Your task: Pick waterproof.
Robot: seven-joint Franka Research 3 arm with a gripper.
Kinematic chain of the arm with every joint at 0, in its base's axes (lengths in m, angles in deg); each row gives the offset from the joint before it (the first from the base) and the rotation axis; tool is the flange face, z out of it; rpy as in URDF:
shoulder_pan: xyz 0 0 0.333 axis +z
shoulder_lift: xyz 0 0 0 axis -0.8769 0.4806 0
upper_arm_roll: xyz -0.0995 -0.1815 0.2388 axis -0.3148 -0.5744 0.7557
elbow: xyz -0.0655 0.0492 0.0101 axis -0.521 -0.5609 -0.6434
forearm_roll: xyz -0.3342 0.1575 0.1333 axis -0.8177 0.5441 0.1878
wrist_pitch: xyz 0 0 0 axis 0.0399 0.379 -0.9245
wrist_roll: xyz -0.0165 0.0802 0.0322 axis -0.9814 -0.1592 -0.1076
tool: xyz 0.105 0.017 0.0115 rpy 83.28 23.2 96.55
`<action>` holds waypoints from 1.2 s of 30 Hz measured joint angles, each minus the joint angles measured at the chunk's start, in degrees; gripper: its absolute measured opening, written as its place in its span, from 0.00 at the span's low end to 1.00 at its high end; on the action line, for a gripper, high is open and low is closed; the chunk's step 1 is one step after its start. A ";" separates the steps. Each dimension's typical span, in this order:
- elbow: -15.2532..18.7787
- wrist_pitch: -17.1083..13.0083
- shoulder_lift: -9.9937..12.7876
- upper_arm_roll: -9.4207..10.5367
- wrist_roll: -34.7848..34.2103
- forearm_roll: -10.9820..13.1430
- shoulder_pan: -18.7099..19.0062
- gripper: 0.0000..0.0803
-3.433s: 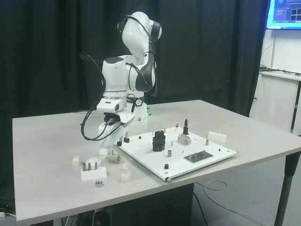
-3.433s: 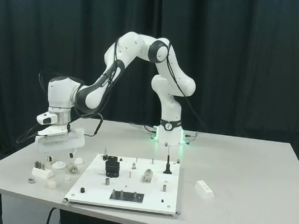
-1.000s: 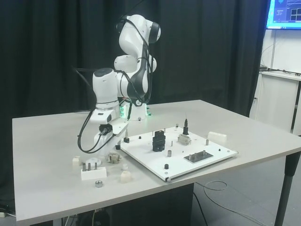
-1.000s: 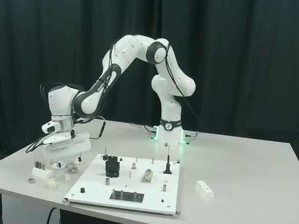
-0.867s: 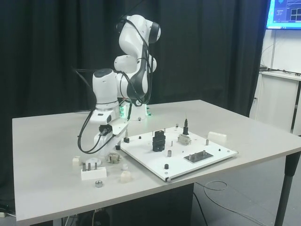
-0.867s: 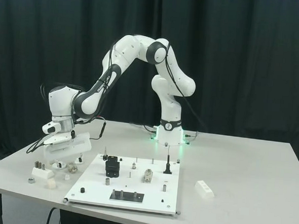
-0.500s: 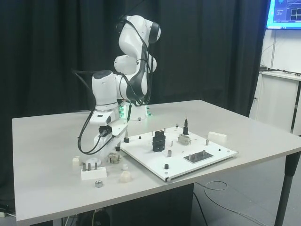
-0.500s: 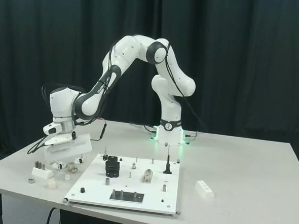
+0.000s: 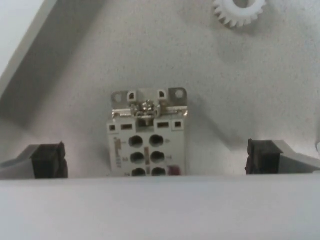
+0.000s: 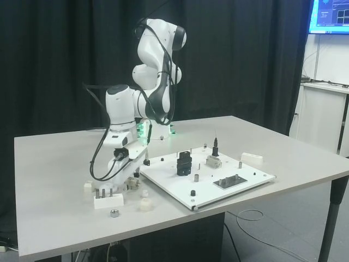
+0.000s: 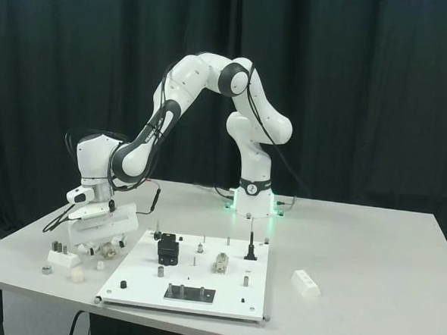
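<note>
Seemingly wide-open jaws either side of the waterproof connector (image 9: 148, 135), untouched.

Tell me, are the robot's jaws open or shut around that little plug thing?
Open. In the wrist view the two black fingertips stand wide apart, one on each side of the white connector block with round holes, touching neither side.

The grey counter (image 10: 54, 158) carries a white connector (image 9: 148, 134) lying between the open jaws, a white gear (image 9: 239, 11) just beyond them, a white board (image 10: 207, 177) to one side, and a small white block (image 10: 252, 158) well apart from the jaws.
</note>
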 joint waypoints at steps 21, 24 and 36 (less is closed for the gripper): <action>0.66 -1.22 0.10 -0.47 3.67 1.01 0.01 0.62; 0.66 -1.22 0.10 -0.50 3.69 1.01 0.01 0.41; 0.66 -1.21 -0.11 -0.53 3.48 1.01 0.05 0.39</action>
